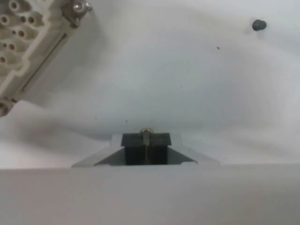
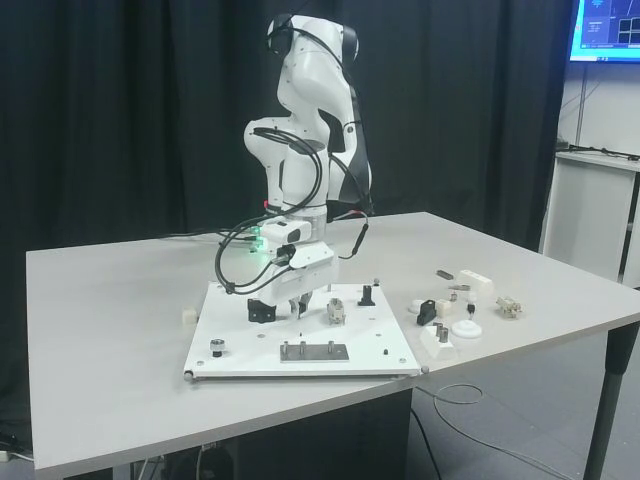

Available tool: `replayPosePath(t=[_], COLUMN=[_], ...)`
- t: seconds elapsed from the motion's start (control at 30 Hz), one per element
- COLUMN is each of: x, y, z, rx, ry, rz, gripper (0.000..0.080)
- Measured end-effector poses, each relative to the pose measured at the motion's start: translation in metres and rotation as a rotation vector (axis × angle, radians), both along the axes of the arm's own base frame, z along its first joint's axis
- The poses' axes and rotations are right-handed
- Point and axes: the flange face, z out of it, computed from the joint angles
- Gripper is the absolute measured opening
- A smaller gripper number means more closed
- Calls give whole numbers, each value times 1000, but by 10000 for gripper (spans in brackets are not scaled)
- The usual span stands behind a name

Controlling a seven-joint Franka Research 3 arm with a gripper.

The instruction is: Remove square peg 1.

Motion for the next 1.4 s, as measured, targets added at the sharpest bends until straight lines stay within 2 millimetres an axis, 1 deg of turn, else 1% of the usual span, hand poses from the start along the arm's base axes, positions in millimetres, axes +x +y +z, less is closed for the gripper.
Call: replayPosePath(t=[0.3, 0.7, 1.4], x=[0, 0, 0], y=[0, 0, 0], z=[1, 1, 1], rx=[0, 1, 1], ry=[0, 1, 1], rz=[5, 61, 70], gripper=[24, 24, 23])
